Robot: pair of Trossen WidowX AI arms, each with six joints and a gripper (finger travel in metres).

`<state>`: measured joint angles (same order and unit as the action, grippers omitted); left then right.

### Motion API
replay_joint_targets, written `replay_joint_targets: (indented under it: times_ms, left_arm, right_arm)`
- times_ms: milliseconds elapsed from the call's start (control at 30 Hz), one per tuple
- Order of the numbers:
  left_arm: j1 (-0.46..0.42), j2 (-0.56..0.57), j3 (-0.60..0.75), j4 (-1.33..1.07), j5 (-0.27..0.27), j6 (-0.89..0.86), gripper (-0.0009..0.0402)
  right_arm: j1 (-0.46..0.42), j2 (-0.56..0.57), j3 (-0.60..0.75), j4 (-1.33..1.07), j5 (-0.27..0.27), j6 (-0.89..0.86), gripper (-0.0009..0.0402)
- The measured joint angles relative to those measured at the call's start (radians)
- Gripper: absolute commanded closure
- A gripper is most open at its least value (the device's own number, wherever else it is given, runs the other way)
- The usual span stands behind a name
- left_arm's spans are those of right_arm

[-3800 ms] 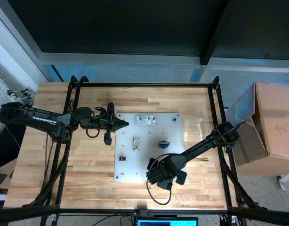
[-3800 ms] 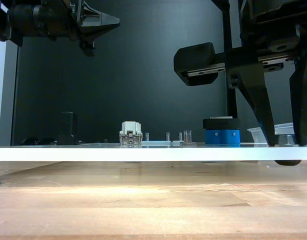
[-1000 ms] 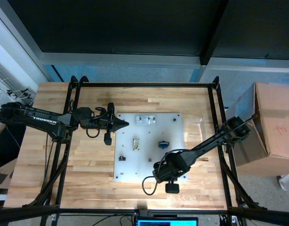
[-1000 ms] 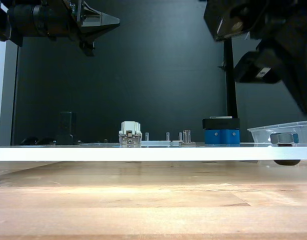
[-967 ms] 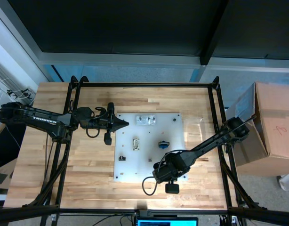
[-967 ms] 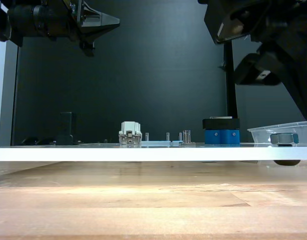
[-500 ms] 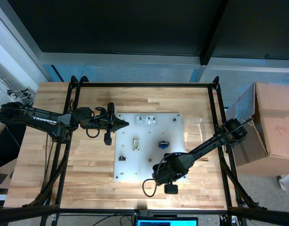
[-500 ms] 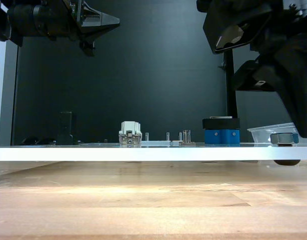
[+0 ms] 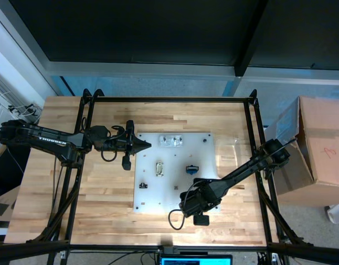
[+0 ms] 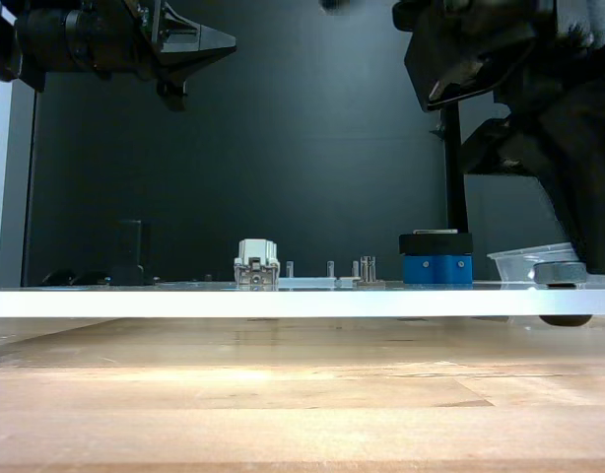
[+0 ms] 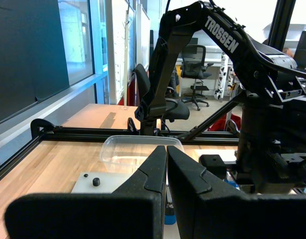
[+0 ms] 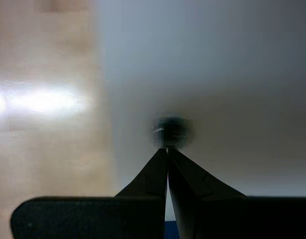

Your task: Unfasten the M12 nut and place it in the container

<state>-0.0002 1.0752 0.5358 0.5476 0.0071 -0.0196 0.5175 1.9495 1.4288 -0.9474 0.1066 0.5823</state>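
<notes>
The small silver nut (image 10: 562, 273) stands low at the white board's (image 9: 153, 196) near right edge, apparently on its stud, with no ribs showing. My right gripper (image 9: 199, 202) hovers right over that spot and hides it from above. In the right wrist view its fingers (image 12: 153, 174) are shut together on nothing, their tips just short of a blurred dark round nut (image 12: 170, 130). The clear container (image 9: 227, 150) beside the board's right edge looks empty. My left gripper (image 9: 143, 145) hangs shut and high over the board's far left edge, holding nothing.
A blue block with a black cap (image 10: 436, 268) and a white connector (image 10: 257, 266) stand on the board. Black frame rails (image 9: 169, 99) border the table. A cardboard box (image 9: 316, 149) sits off the right side.
The right gripper, open astride the nut 3.8 s ago, has since shut, turned, and sunk slightly to cover part of the nut. Nut and left arm have not moved.
</notes>
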Motion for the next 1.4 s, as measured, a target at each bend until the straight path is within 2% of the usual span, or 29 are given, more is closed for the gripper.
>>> replay_joint_targets:
  times_ms: [33, 67, 100, 133, 233, 367, 500, 567, 1200, 1400]
  left_arm:
    - [0.000, 0.000, 0.000, 0.000, 0.000, 0.000, 0.0393]
    - [0.000, 0.000, 0.000, 0.000, 0.000, 0.000, 0.0393]
    - [0.000, 0.000, 0.000, 0.000, 0.000, 0.000, 0.0393]
    - [0.000, 0.000, 0.000, 0.000, 0.000, 0.000, 0.0393]
    - [0.000, 0.000, 0.000, 0.000, 0.000, 0.000, 0.0393]
    - [0.000, 0.000, 0.000, 0.000, 0.000, 0.000, 0.0393]
    - [0.000, 0.000, 0.000, 0.000, 0.000, 0.000, 0.0393]
    - [0.000, 0.000, 0.000, 0.000, 0.000, 0.000, 0.0393]
    - [0.000, 0.000, 0.000, 0.000, 0.000, 0.000, 0.0393]
    - [0.000, 0.000, 0.000, 0.000, 0.000, 0.000, 0.0393]
  right_arm:
    - [0.003, -0.005, 0.000, -0.024, 0.092, 0.029, 0.0393]
    - [0.004, -0.013, 0.000, -0.047, 0.156, 0.056, 0.0394]
    - [0.003, -0.022, 0.000, -0.063, 0.190, 0.063, 0.0394]
    - [0.002, -0.030, 0.000, -0.069, 0.197, 0.063, 0.0393]
    - [0.009, -0.042, 0.000, -0.069, 0.154, 0.070, 0.0393]
    - [0.010, -0.058, 0.000, -0.058, 0.045, 0.072, 0.0393]
    - [0.010, -0.059, 0.021, -0.050, -0.085, 0.068, 0.0393]
    - [0.013, -0.059, 0.037, -0.045, -0.123, 0.066, 0.0393]
    - [0.024, 0.034, 0.037, 0.045, -0.129, 0.064, 0.0394]
    - [0.023, 0.034, 0.036, 0.019, -0.090, 0.071, 0.0393]
